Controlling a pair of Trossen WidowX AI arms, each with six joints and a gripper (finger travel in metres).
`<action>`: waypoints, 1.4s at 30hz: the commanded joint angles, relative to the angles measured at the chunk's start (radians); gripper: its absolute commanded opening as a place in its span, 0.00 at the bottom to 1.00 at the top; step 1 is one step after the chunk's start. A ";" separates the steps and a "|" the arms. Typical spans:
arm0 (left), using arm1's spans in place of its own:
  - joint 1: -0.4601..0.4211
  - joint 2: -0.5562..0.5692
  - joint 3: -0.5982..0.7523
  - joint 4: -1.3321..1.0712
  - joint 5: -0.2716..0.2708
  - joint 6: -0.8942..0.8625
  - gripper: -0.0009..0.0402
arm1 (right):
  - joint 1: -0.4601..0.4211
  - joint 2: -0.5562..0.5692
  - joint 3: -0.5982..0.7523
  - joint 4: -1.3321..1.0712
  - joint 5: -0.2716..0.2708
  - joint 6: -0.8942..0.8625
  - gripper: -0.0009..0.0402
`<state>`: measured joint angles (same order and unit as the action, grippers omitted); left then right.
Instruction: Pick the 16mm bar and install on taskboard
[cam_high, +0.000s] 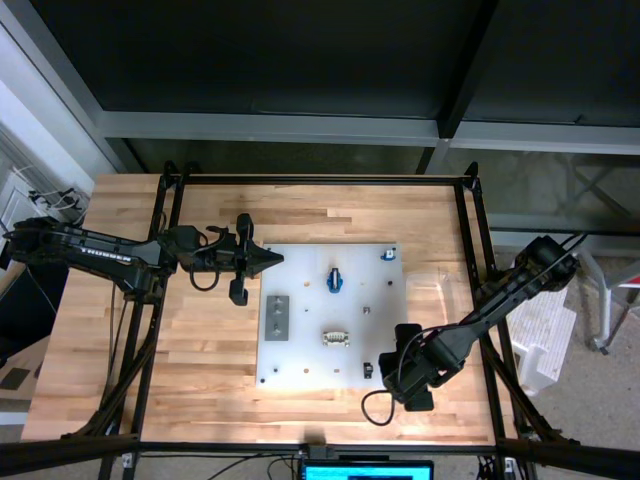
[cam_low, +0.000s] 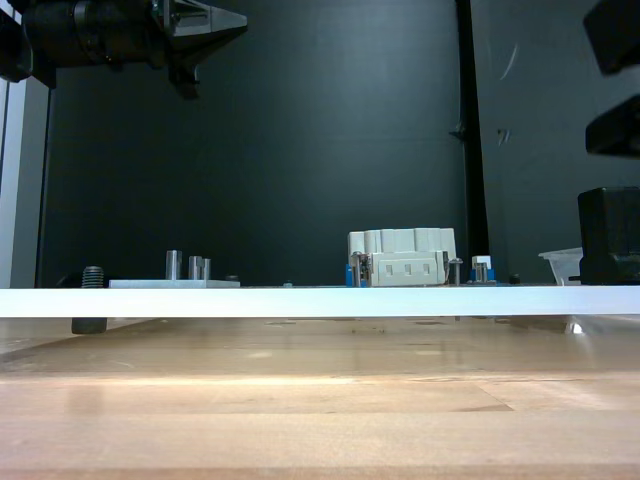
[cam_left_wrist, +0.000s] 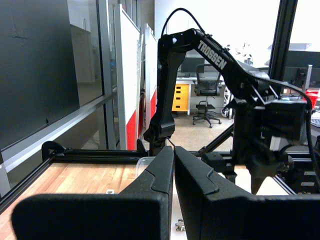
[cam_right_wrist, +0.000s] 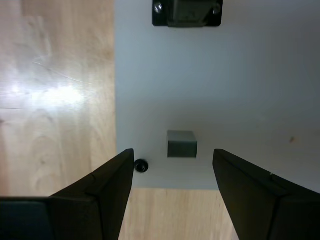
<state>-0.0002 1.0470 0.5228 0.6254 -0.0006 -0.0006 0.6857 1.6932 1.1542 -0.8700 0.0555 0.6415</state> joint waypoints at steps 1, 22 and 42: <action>0.000 0.000 0.000 0.000 0.000 0.000 0.02 | 0.001 -0.025 0.019 -0.031 -0.004 -0.002 0.59; 0.000 0.000 0.000 0.000 0.000 0.000 0.02 | 0.002 -0.087 0.027 -0.074 -0.005 -0.002 0.60; 0.000 0.000 0.000 0.000 0.000 0.000 0.02 | -0.055 -0.244 -0.033 -0.076 0.005 -0.073 0.24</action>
<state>-0.0002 1.0470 0.5228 0.6254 -0.0006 -0.0002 0.6456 1.4670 1.1278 -0.9463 0.0559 0.5838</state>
